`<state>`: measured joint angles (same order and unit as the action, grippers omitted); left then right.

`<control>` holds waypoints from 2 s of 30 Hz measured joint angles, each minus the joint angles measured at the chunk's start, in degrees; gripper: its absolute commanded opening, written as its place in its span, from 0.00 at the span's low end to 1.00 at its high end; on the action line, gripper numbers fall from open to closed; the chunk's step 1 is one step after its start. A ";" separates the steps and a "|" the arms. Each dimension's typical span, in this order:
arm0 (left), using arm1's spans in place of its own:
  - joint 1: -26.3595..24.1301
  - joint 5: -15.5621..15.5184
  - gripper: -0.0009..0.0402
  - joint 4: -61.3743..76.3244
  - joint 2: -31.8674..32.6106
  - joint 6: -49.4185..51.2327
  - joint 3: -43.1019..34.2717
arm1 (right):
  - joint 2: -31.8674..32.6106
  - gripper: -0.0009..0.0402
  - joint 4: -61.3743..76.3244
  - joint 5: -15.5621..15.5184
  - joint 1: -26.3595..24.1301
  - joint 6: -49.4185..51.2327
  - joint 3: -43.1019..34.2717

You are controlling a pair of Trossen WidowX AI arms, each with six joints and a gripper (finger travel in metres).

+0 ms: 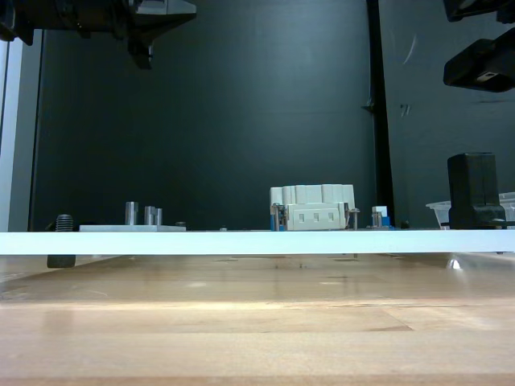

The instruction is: Pick the 16mm bar and install on taskboard

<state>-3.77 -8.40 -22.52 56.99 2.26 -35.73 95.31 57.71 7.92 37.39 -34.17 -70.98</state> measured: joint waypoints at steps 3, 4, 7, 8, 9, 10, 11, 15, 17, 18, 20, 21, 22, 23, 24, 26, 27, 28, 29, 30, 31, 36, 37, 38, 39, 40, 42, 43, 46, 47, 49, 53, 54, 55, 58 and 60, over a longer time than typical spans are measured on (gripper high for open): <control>0.00 0.00 0.02 -0.02 0.00 -0.02 0.02 | 0.92 0.04 -0.15 -0.02 0.22 0.00 -0.42; 0.00 0.00 0.02 -0.02 0.00 -0.02 0.00 | 1.14 0.04 -0.44 -0.04 0.24 0.02 -0.55; 0.00 0.00 0.02 -0.02 0.00 0.00 0.02 | 1.66 0.04 -0.52 0.00 0.35 0.02 -0.85; 0.00 -0.02 0.02 -0.02 0.00 0.00 0.00 | 1.84 0.04 -0.63 0.02 0.44 0.02 -0.85; 0.00 0.00 0.02 -0.02 0.00 0.00 0.00 | 1.97 0.04 -0.74 0.02 0.52 0.02 -0.85; 0.00 0.00 0.02 -0.02 0.00 0.00 0.02 | 2.08 0.04 -0.85 0.00 0.61 0.00 -0.85; 0.00 0.00 0.02 -0.02 0.00 -0.02 0.00 | 2.23 0.04 -0.92 0.00 0.70 0.00 -0.87; 0.00 0.00 0.02 -0.02 0.00 0.00 0.02 | 2.62 0.04 -1.51 -0.02 0.90 -0.15 -0.87; 0.00 0.00 0.02 -0.02 0.00 -0.02 0.02 | 2.62 0.04 -1.49 0.00 0.96 -0.48 -0.85; 0.00 -0.02 0.02 -0.02 0.00 0.00 0.00 | 2.62 0.04 -1.51 0.00 0.98 -0.50 -0.85; 0.00 0.00 0.02 -0.02 0.00 -0.02 0.00 | 2.64 0.04 -1.49 0.00 1.09 -0.52 -0.85; 0.00 0.00 0.02 -0.02 0.00 -0.02 0.00 | 2.64 0.04 -1.51 0.00 1.11 -0.55 -0.85; 0.00 0.00 0.02 -0.02 0.00 0.00 0.00 | 2.64 0.04 -1.51 -0.02 1.16 -0.63 -0.85; 0.00 0.00 0.02 -0.02 0.00 0.00 0.02 | 2.64 0.04 -1.51 -0.04 1.20 -0.70 -0.85; 0.00 0.00 0.02 -0.02 0.00 -0.02 0.00 | 2.64 0.04 -1.49 -0.02 1.25 -0.83 -0.85; 0.00 0.00 0.02 -0.02 0.00 0.00 0.00 | 2.67 0.04 -1.51 -0.02 1.27 -0.96 -0.85; 0.00 -0.02 0.02 -0.02 0.00 -0.02 0.00 | 2.73 0.04 -1.51 0.00 1.29 -0.98 -0.83; 0.00 0.00 0.02 -0.02 0.00 0.00 0.02 | 2.86 0.04 -1.49 0.00 1.31 -1.09 -0.83; 0.00 0.00 0.02 -0.02 0.00 0.00 0.02 | 3.04 0.04 -1.53 -0.02 1.36 -1.14 -0.83; 0.00 0.00 0.02 -0.02 0.00 -0.02 0.00 | 3.28 0.04 -1.62 -0.07 1.38 -1.25 -0.83; 0.00 0.00 0.02 -0.02 0.00 0.00 0.02 | 3.48 0.04 -1.73 -0.13 1.42 -1.33 -0.83; 0.00 0.00 0.02 -0.02 0.00 0.00 0.00 | 3.61 0.04 -2.08 -0.20 1.51 -1.53 -0.81; 0.00 -0.02 0.02 -0.02 0.00 0.00 0.00 | 3.61 0.04 -2.08 -0.20 1.53 -1.57 -0.81; 0.00 0.00 0.02 -0.02 0.00 0.00 0.00 | 3.61 0.04 -2.05 -0.20 1.53 -1.62 -0.81; 0.00 0.00 0.02 -0.02 0.00 0.00 0.00 | 3.61 0.04 -2.05 -0.20 1.57 -1.66 -0.81; 0.00 0.00 0.02 -0.02 0.00 0.00 0.00 | 3.61 0.04 -1.99 -0.20 1.57 -1.66 -0.81; 0.00 0.00 0.02 -0.02 0.00 0.00 0.00 | 3.61 0.04 -1.90 -0.20 1.62 -1.70 -0.81; 0.00 0.00 0.02 -0.02 0.00 0.00 0.02 | 3.61 0.04 -1.92 -0.20 1.62 -1.75 -0.81; 0.00 0.00 0.02 -0.02 0.00 -0.02 0.00 | 3.61 0.04 -1.90 -0.22 1.64 -1.97 -0.81; 0.00 0.00 0.02 -0.02 0.00 0.00 0.02 | 3.61 0.04 -1.92 -0.20 1.66 -1.97 -0.81; 0.00 0.00 0.02 -0.02 0.00 0.00 0.00 | 3.61 0.04 -1.92 -0.20 1.68 -1.97 -0.81; 0.00 -0.02 0.02 0.00 0.00 -0.02 0.00 | 3.61 0.04 -1.92 -0.22 1.75 -1.99 -0.79; 0.00 0.00 0.02 -0.02 0.00 -0.02 0.00 | 3.61 0.04 -1.92 -0.22 1.75 -1.99 -0.79; 0.00 0.00 0.02 -0.02 0.00 0.00 0.00 | 3.61 0.04 -1.95 -0.22 1.77 -2.01 -0.74; 0.00 0.00 0.02 -0.02 0.00 -0.02 0.00 | 3.61 0.04 -1.99 -0.22 1.81 -2.32 -0.66; 0.00 0.00 0.02 -0.02 0.00 -0.02 0.00 | 3.61 0.04 -2.14 -0.24 1.86 -2.43 -0.46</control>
<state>-3.77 -8.40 -22.55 56.99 2.24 -35.73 98.91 55.57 7.68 39.24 -36.60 -71.44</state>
